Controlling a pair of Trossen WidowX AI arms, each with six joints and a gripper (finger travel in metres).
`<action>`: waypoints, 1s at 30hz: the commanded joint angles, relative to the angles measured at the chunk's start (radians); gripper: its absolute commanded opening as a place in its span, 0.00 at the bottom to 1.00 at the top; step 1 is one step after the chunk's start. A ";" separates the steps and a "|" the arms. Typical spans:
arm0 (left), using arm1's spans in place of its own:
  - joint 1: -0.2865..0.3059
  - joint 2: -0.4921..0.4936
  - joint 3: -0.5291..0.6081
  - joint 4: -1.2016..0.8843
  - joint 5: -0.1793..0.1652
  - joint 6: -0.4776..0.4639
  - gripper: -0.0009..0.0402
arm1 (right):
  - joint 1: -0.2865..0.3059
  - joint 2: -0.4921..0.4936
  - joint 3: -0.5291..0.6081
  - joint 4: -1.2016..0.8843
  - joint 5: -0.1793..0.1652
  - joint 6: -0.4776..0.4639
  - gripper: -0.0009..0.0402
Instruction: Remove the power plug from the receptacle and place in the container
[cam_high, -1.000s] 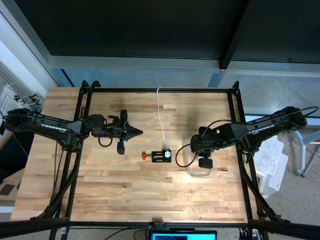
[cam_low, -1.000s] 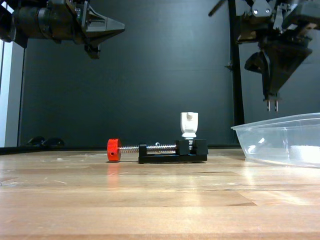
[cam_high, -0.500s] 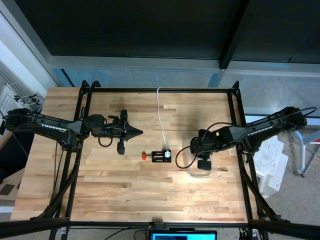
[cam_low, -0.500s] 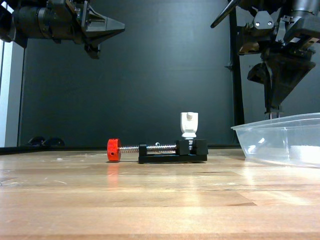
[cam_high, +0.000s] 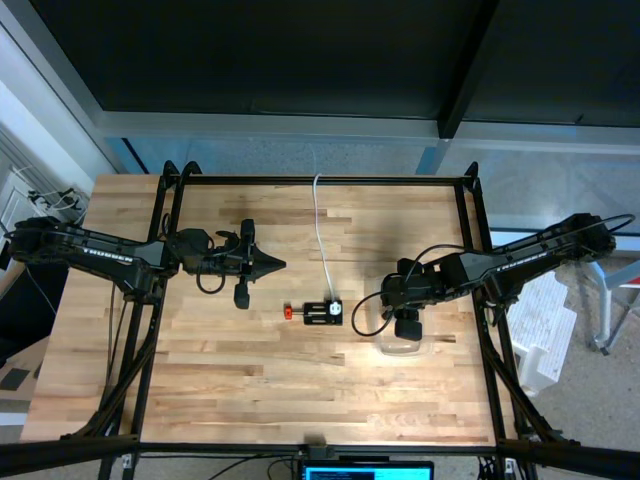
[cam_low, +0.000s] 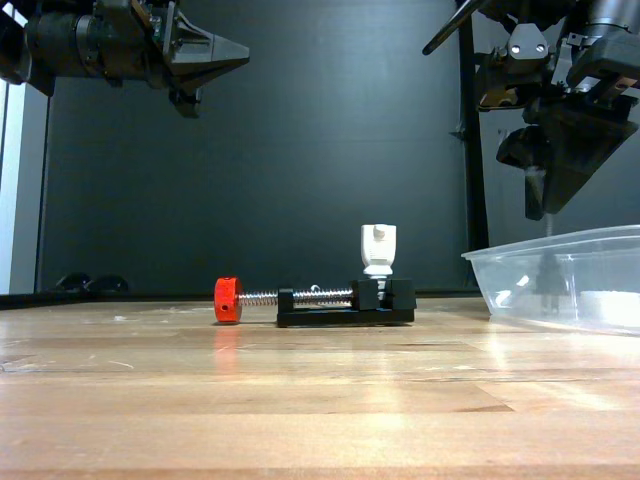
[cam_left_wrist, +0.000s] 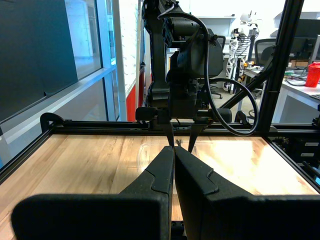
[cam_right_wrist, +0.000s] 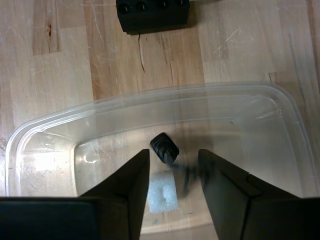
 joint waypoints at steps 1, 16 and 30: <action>0.000 0.000 0.000 0.000 0.000 0.000 0.02 | 0.000 -0.010 0.003 -0.003 0.001 0.000 0.43; 0.000 0.000 0.000 0.000 0.000 0.000 0.02 | 0.000 -0.037 0.095 -0.092 0.004 -0.011 0.49; 0.000 0.000 0.000 0.000 0.000 0.000 0.02 | -0.055 -0.188 0.092 0.087 0.056 -0.144 0.45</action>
